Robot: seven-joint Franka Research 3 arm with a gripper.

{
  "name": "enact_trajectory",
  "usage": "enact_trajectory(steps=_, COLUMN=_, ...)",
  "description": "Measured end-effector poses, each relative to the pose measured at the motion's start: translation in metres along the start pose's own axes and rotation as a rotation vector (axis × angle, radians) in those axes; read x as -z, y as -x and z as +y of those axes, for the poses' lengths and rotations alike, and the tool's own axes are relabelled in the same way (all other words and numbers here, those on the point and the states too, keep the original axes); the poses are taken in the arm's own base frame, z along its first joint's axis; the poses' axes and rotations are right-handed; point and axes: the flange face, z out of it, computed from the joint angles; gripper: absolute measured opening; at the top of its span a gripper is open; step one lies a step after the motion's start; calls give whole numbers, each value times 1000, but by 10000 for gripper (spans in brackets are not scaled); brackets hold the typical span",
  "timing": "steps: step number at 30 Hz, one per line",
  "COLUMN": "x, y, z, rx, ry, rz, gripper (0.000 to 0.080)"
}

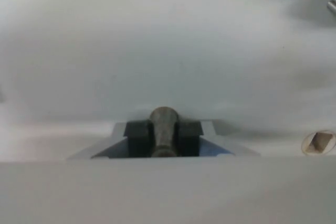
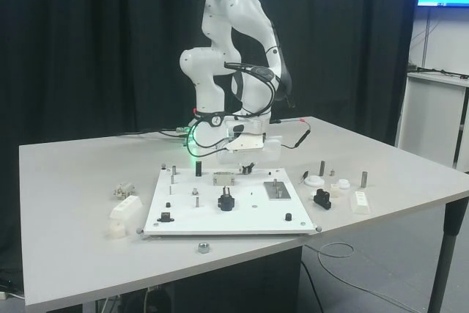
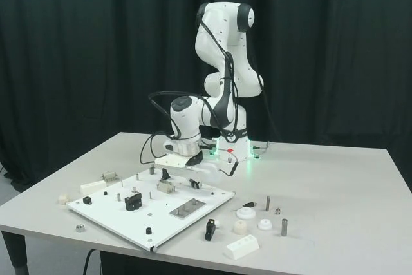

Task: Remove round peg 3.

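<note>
Black curtains are hanging behind a grey table (image 2: 66, 181), which is carrying a white assembly board (image 2: 220, 218) with fixtures mounted on it and loose parts lying off it on both sides.

Item: arm. White Franka arm (image 3: 222, 62) is folding down over the far edge of the board, wrist held level so the fingers are pointing straight down at the plate.

Item: gripper (image 1: 164, 139). Fingers are standing narrow, closing on a dark round peg (image 1: 164, 129) that is filling the gap between the two black pads (image 1: 137, 136). The grip appears to be taken near the peg's top, presumably so the shank can be drawn straight up out of its hole. In the room views the fingers are hiding the peg itself.

Item: task's peg. It is sitting in the gripper's jaws above the white board near its far edge; whether its lower end is already clear of the hole cannot be told.

Item: a black cylindrical post (image 2: 198, 168) is standing upright on the board just beside the gripper.

Item: a grey metal plate (image 2: 276, 190) is lying flat on the board, near its middle.

Item: a white block (image 2: 125, 210) is resting on the table beside the board.

Item: loose grey pins (image 3: 284, 227) are standing on the table off the board's other side, apparently parked after removal.
</note>
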Motion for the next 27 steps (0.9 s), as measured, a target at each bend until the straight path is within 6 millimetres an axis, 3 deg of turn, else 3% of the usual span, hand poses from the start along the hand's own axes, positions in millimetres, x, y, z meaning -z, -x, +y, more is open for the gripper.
enact_trajectory(steps=9, x=8, y=1, z=2, rx=9, ry=2, rz=-7, gripper=112)
enact_trajectory(steps=27, x=61, y=11, z=18, rx=26, ry=4, rz=-38, gripper=111)
